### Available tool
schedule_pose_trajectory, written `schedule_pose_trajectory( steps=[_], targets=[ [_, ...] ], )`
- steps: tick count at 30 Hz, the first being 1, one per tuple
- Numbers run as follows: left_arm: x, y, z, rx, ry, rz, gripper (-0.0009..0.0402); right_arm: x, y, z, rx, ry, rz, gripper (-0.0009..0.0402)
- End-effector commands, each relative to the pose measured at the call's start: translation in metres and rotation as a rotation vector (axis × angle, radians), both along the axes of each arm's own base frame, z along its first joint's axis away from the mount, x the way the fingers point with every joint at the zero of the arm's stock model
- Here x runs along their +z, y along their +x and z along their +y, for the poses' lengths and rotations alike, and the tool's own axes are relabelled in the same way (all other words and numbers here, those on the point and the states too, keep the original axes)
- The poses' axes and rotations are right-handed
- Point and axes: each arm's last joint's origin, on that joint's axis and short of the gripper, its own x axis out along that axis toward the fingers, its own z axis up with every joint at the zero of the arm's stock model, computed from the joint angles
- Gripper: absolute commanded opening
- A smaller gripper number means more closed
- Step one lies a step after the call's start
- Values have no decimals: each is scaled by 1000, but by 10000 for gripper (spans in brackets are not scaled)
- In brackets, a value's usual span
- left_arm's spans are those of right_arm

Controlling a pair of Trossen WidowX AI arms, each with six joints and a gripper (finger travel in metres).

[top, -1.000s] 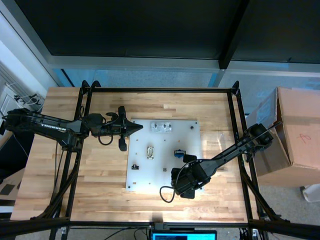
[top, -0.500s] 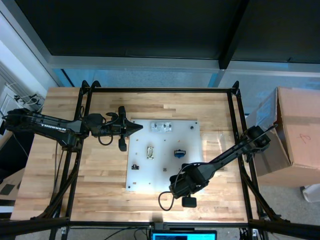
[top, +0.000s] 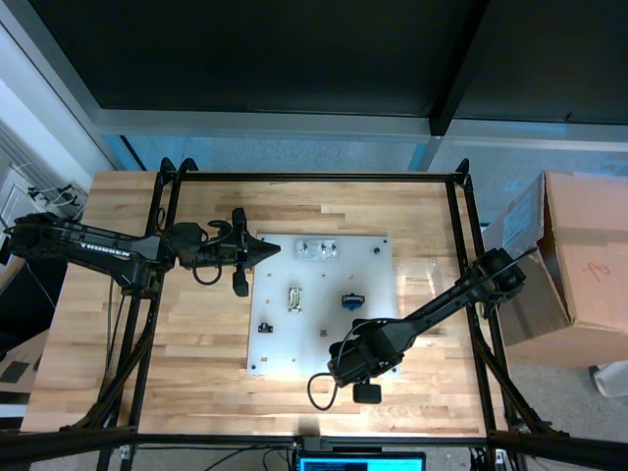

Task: Unfasten the M12 nut and place it in the container

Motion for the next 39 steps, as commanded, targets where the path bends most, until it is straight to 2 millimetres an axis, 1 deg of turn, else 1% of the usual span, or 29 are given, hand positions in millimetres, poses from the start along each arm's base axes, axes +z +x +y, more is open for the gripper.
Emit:
schedule_pose_trajectory(
  steps=[1, 7, 9, 11, 13, 17, 22, 28, 31, 34, 39],
  targets=[
    [0, 0, 0, 0, 0, 0, 0, 0, 0, 0, -3, -2, -3, 0],
    [0, 0, 0, 0, 0, 0, 0, 0, 0, -1, -4, -10, -1, 0],
    [0, 0, 0, 0, 0, 0, 0, 0, -1, -4, -34, -93, -19, 0],
    [0, 0, 0, 0, 0, 0, 0, 2, -3, -10, -127, -204, -56, 0],
    [0, 0, 0, 0, 0, 0, 0, 5, -4, -11, -176, -230, -77, 0],
    [0, 0, 0, 0, 0, 0, 0, 9, -5, -11, -181, -209, -79, 0],
    [0, 0, 0, 0, 0, 0, 0, 14, -6, -10, -188, -131, -53, 0],
    [0, 0, 0, 0, 0, -1, 0, 35, -4, -5, -172, -11, -44, 0],
    [0, 0, 0, 0, 0, 0, 0, 42, -4, -2, -129, 73, -14, 0],
    [0, 0, 0, 0, 0, 0, 0, 41, -4, 0, -87, 115, 13, 0],
    [0, 0, 0, 0, 0, 0, 0, 33, -1, -1, -59, 86, 22, 0]
  ],
)
